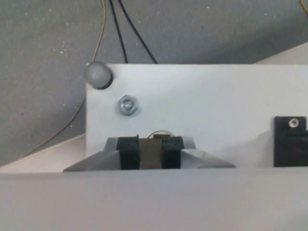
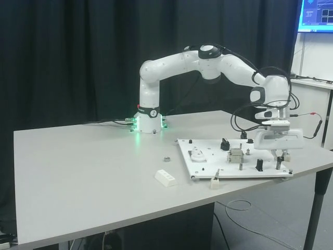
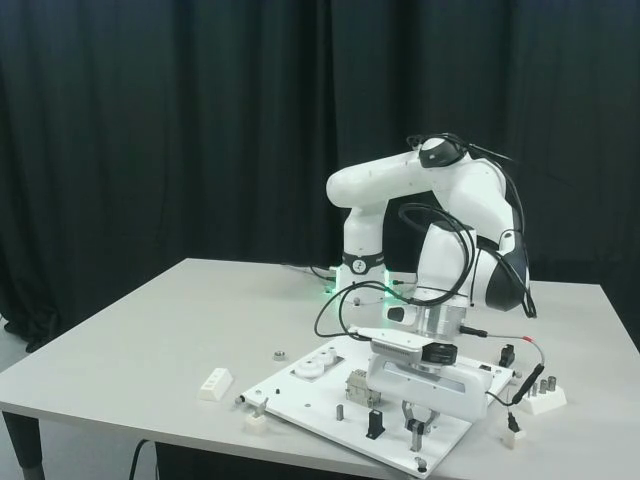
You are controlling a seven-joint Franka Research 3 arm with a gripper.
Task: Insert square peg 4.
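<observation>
The gripper [image 1: 150, 153] hangs low over the white task board [image 1: 202, 106], near one of its corners. Its two black finger pads [image 1: 129, 154] are shut on a small upright square peg [image 1: 150, 160]. In the first room view the gripper [image 2: 279, 155] stands at the near right end of the board [image 2: 205, 169], and the peg [image 2: 280, 162] reaches down close to the surface. In the second room view the gripper [image 3: 415, 418] holds the peg [image 3: 415, 433] just above the board's [image 3: 305, 405] front edge. Whether the peg's tip touches the board or sits in a hole is hidden.
A black holder [image 2: 259, 164] and a metal block [image 2: 235, 156] stand on the board beside the gripper. A nut [image 1: 127, 106], a grey cap [image 1: 98, 75] and a black block [image 1: 290, 142] are on the board. A white block [image 2: 165, 177] lies on the table. A rack of pegs [image 3: 540, 392] sits beside the board.
</observation>
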